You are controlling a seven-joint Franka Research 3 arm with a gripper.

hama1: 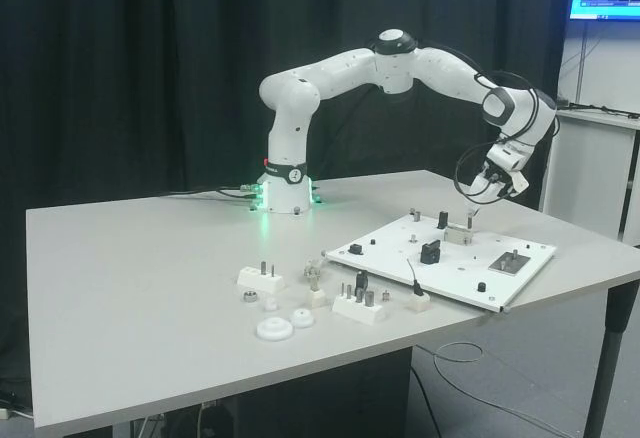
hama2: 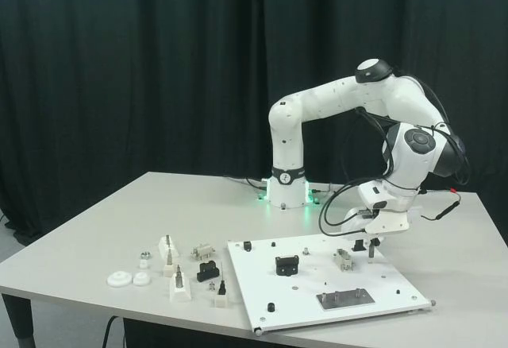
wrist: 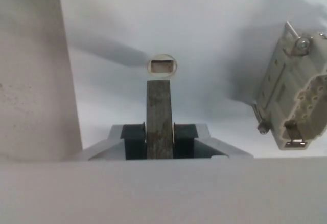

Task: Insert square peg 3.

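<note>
Table grey, board white, curtain black

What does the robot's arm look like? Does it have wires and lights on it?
The arm is white, made of smooth rounded segments with grey joint caps. Black cables loop around its wrist. Its round base carries a black band and glows green at the bottom. The gripper has two black finger pads in grey holders.
</note>
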